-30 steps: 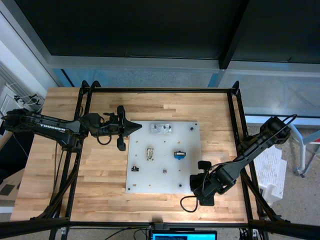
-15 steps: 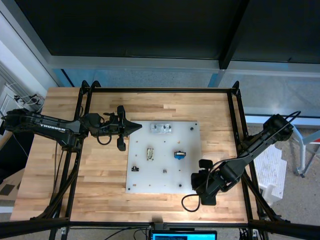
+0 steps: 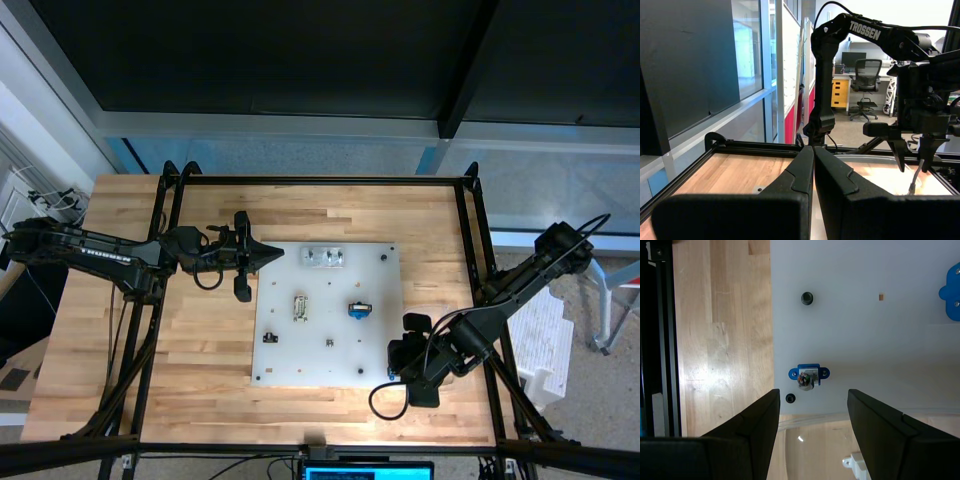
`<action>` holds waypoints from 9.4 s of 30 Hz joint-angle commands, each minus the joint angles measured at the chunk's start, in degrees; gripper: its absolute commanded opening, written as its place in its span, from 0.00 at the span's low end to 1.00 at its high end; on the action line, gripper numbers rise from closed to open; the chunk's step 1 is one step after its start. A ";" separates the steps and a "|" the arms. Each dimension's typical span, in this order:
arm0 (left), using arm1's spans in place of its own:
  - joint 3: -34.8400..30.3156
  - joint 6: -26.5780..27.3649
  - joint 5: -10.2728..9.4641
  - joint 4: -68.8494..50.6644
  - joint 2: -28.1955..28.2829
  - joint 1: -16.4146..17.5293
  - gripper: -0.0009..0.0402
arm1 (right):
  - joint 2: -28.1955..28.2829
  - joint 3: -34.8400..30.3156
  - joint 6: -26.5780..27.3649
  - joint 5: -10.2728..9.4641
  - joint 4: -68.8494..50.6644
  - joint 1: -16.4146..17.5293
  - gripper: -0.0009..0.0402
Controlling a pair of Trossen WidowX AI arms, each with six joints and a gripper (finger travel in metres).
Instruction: Pick the RJ45 connector and install on taskboard
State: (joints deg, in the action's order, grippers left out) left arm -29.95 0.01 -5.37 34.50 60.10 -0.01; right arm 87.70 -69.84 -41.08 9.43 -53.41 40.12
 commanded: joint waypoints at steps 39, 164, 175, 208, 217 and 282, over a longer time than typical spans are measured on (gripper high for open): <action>0.00 0.00 0.00 0.00 0.00 0.00 0.02 | -15.15 0.57 23.67 3.10 2.34 -24.87 0.48; 0.00 0.00 0.00 0.00 0.00 0.00 0.02 | -28.50 34.14 38.56 -10.97 77.50 -43.50 0.02; 0.00 0.00 0.00 0.02 0.02 0.02 0.02 | -28.41 34.16 38.56 -10.97 76.52 -43.47 0.02; 0.00 0.00 0.00 0.02 0.02 0.00 0.02 | -28.41 34.16 38.53 -10.97 76.52 -43.47 0.02; 0.00 -0.02 0.00 0.00 0.00 0.00 0.02 | -28.41 34.14 38.56 -10.97 76.52 -43.47 0.02; 0.00 0.00 0.00 0.00 0.02 0.00 0.02 | -28.41 34.14 38.56 -10.97 76.52 -43.47 0.02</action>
State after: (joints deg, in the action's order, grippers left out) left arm -29.95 0.01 -5.37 34.50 60.10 -0.01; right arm 59.29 -35.68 -2.52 -1.56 23.11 -3.38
